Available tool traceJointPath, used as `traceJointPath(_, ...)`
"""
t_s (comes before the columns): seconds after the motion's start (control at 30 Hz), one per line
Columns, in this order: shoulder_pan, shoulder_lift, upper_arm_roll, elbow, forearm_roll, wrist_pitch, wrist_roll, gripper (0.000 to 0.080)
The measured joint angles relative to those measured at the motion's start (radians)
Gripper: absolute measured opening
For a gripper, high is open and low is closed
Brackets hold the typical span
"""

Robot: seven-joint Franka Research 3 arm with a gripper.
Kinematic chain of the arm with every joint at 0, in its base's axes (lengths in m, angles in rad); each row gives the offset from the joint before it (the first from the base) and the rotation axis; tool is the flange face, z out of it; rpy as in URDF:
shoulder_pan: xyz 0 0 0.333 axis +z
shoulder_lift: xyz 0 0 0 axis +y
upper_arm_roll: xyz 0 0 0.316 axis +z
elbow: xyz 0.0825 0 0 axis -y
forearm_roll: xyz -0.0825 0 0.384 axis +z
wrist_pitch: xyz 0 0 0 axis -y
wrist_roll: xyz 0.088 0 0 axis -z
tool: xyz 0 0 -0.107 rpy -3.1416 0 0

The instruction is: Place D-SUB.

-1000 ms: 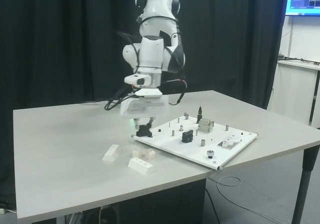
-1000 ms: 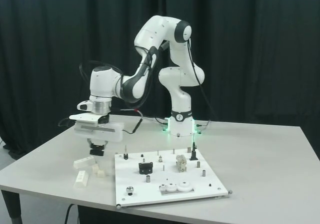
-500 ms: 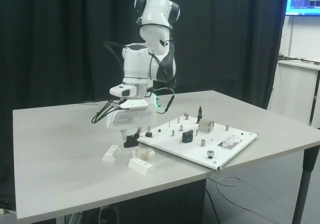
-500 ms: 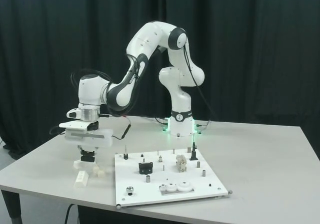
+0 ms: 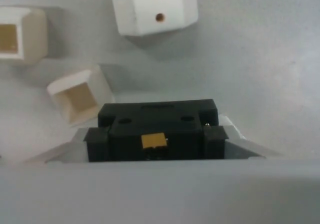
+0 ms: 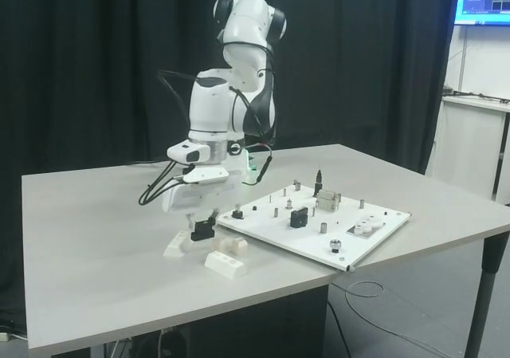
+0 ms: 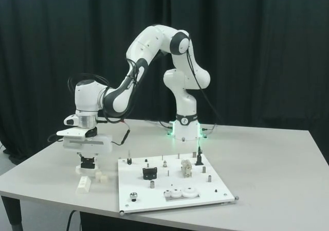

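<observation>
The D-SUB (image 5: 156, 125) is a black connector block, and my gripper (image 5: 155, 143) is shut on it from both sides. In the first room view the gripper (image 6: 202, 224) holds the D-SUB (image 6: 202, 231) low over the table, just off the near-left corner of the white board (image 6: 351, 246). Directly under it lies a white holder block (image 6: 177, 246), and whether the connector touches it I cannot tell. The second room view shows the gripper (image 7: 88, 160) with the D-SUB (image 7: 88, 163) above that block (image 7: 82, 169), left of the board (image 7: 205, 192).
More white blocks lie close by: one with two holes (image 5: 152, 7), two hollow square ones (image 5: 80, 95) (image 5: 20, 34), and others (image 6: 225, 264) (image 7: 84, 184). The board carries pegs, a black part (image 6: 299, 217) and white gears (image 7: 180, 193). The arm's base (image 7: 186, 128) stands behind.
The arm swung left off the board's corner, carrying the D-SUB, and lowered it over the white block on the table.
</observation>
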Motion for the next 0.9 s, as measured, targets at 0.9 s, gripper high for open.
traceJointPath(0.9,-0.035,0.097,0.005,0.095,0.069,-0.036,-0.031,0.0379)
